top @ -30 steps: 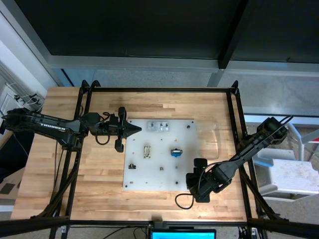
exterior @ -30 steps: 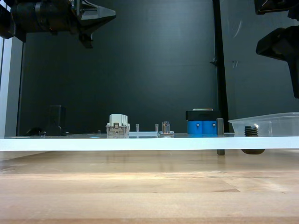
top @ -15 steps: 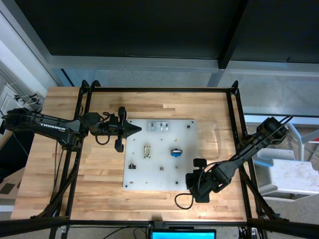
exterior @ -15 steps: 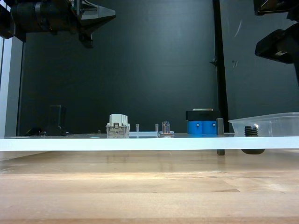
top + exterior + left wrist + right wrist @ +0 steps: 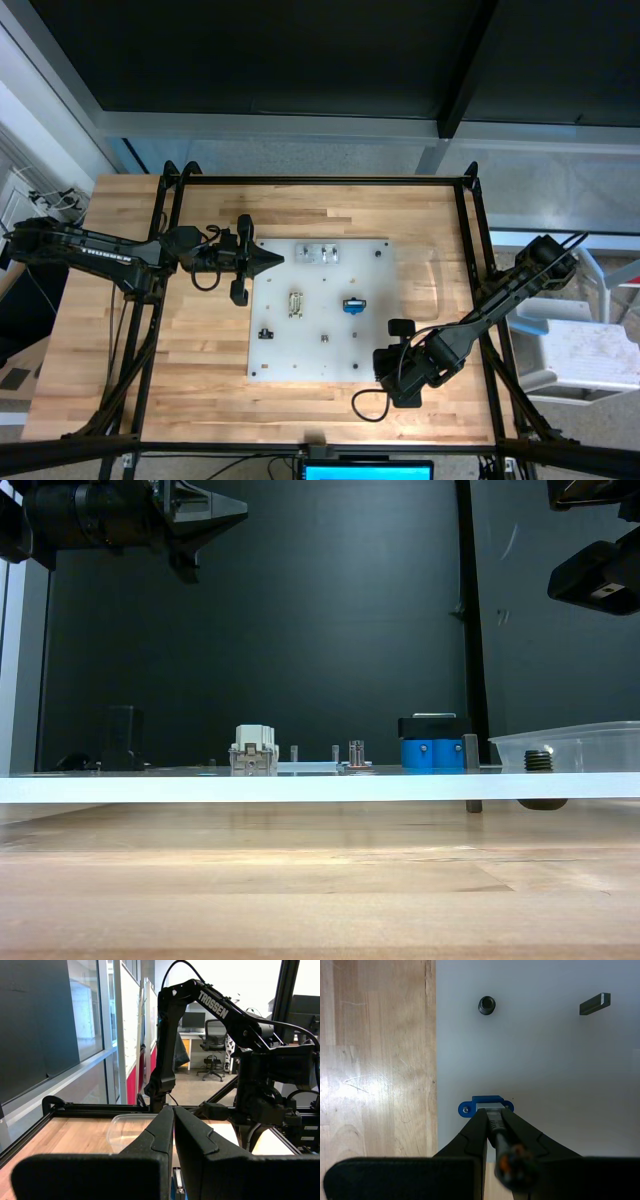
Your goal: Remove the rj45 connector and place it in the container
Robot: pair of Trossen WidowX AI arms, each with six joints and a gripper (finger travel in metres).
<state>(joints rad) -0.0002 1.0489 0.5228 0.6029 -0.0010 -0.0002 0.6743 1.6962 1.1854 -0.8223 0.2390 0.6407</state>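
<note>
Right gripper (image 5: 492, 1112) is up over the board's (image 5: 300, 345) near-right corner, pointing down. Its jaws are almost closed and pinch the connector (image 5: 494, 1122). The connector's nose lines up with the blue mount (image 5: 486, 1105) below. I cannot tell if it is fully free, though the low view shows the gripper riding high.

Left gripper (image 5: 272, 258) is parked at the board's left edge, fingers together, holding nothing.

Container (image 5: 445, 272) sits on the table (image 5: 200, 380) just off the board's right edge.

Risks, as I judge them:
- The grip on a small plug is thin — a tug from the trailing cable (image 5: 514, 1170) could twist it loose.
- The latch may hang in the mount.
- The light container could get shoved on the way down.

Room: the run along the board's right edge is open, with only low parts there. The frame post (image 5: 478, 240) stands close beyond the container — little margin on that side.
</note>
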